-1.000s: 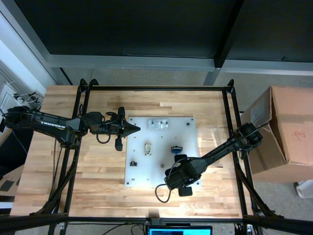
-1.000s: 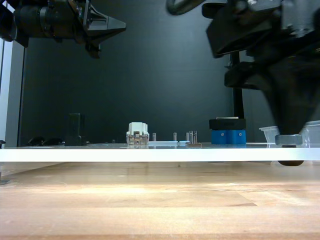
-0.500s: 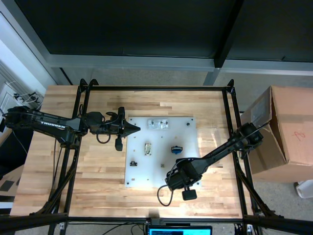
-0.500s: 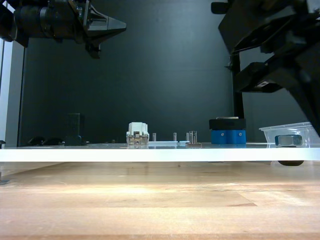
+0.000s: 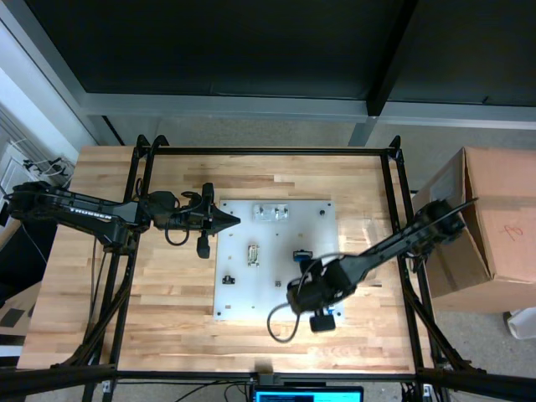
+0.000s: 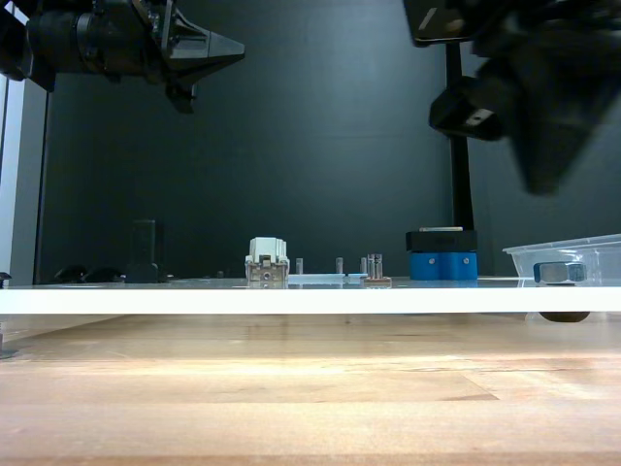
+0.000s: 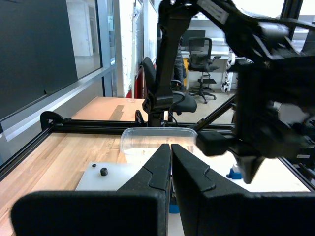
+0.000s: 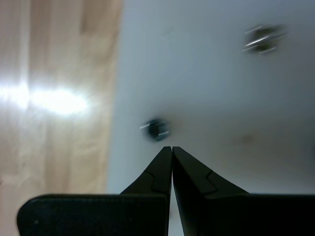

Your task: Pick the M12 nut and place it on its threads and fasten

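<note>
Wooden surface (image 5: 126,301) carries the board (image 5: 251,289); we find the nut (image 6: 560,272) free, low on its upright stud at the board's near right edge. Right gripper (image 8: 172,147) hangs above it, fingers (image 8: 156,174) pressed together, empty, and is nearer. Left gripper (image 7: 171,146), fingers likewise together, hovers well apart

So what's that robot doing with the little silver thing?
Two robot arms reach over a white board. Neither one holds the little silver nut. It looks to sit on its stud at the board's near right edge, in front of the clear tray. The right gripper hangs in the air above the nut, shut on nothing. The left gripper is shut and empty too, high up by the board's left edge.
</note>
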You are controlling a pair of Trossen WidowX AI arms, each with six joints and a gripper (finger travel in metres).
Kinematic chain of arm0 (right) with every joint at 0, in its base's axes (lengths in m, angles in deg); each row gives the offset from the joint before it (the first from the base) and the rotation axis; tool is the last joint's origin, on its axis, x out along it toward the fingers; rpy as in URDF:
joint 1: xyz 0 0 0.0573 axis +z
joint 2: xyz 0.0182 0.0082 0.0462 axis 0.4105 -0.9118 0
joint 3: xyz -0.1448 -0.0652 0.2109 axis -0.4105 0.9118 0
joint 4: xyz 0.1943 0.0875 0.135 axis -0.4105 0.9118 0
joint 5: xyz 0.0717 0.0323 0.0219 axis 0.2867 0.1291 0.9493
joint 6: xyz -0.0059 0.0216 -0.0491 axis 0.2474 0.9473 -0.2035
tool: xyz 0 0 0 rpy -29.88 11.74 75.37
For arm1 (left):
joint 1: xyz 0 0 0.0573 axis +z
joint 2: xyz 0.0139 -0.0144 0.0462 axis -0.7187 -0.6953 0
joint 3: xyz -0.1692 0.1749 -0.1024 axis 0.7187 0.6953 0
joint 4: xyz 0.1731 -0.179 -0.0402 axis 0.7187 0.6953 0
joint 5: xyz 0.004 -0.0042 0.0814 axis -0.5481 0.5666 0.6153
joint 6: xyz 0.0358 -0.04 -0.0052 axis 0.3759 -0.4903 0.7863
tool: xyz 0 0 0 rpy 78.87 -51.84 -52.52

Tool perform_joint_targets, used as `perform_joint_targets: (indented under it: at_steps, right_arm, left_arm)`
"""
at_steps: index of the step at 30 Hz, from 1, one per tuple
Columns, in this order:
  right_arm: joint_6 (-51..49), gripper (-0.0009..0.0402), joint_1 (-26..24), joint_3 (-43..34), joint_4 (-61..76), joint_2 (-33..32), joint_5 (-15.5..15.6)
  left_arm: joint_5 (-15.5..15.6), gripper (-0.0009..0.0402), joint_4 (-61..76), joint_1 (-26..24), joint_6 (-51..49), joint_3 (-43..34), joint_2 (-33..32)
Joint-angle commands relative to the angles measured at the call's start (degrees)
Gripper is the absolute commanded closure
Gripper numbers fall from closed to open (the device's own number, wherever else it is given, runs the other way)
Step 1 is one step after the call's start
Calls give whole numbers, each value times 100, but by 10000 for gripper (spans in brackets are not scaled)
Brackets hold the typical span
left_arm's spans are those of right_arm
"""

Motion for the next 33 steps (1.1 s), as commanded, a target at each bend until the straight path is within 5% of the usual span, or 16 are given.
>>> perform_joint_targets:
  at_steps: [1,5,15,18,22,33]
  right_arm:
    - [-125,394,-240,435,-400,553,-190]
    - [-442,393,-605,940,-890,1338,-726]
    - [-1423,393,-1893,1873,-2470,3224,-723]
    - [-1567,393,-2238,2096,-2870,3633,-573]
    - [-1637,393,-2634,2535,-3738,4050,83]
    - [-1615,394,-2697,3582,-5958,4376,85]
  left_arm:
    - [0,393,0,0,0,-2,-2]
    - [0,393,0,0,0,-2,-2]
    - [0,393,0,2,0,-2,-2]
    - [0,393,0,0,0,-2,-2]
    - [0,393,0,0,2,-2,-2]
    - [0,393,0,0,2,-2,-2]
